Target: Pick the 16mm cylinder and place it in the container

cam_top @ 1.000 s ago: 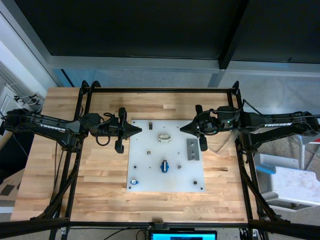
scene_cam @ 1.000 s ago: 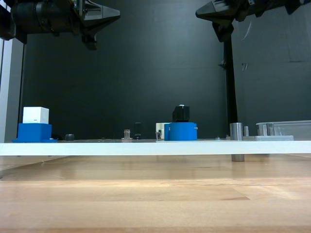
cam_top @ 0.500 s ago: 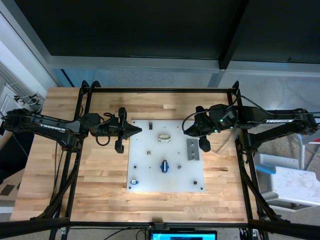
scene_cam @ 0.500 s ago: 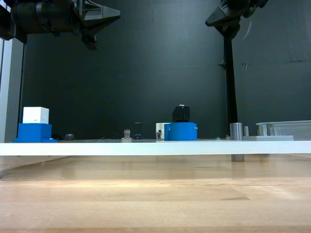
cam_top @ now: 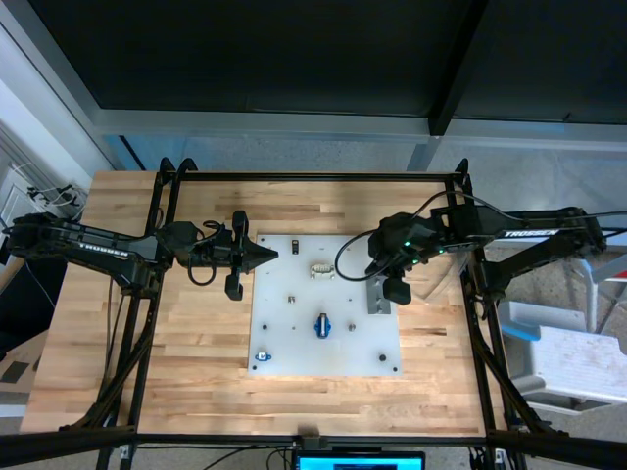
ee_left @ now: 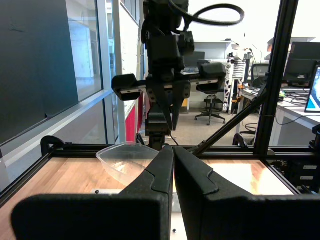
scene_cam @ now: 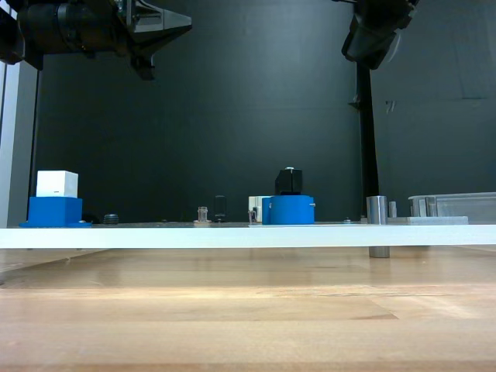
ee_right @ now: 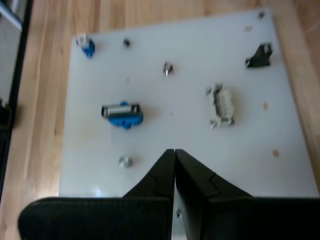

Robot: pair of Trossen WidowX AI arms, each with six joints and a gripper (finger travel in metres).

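- Since the earlier pictures, the right gripper [ee_right: 174, 151] has been tipped from level to pointing downward and brought inward over the white task board [cam_top: 294, 338]; the left gripper [ee_left: 173, 148] is found where it was.
- Nearest the board's front edge, a small blue base topped by a white cube [cam_top: 262, 356] is seen.
- Further in, the small silvery metal 16mm cylinder [cam_top: 351, 328] is stood upright on the board, just right of a blue connector part with a black top [cam_top: 322, 325]; it is touched by neither gripper.
- Behind the cylinder, a grey rectangular metal block [cam_top: 378, 294] is laid on the board.
- The right gripper is held high over the board's right part near this block, its fingers pressed together with nothing between them.
- The clear plastic container [ee_left: 117, 162] is set on the wooden table [cam_top: 196, 372] just off the board's right edge, well apart from the cylinder.
- A pale multi-pin connector [cam_top: 320, 269] is mounted beyond the block.
- The left gripper is held high and level at the board's left edge, pointed inward, its fingers closed on nothing.
- Farthest back, a small black part [cam_top: 294, 245] is fixed to the board.
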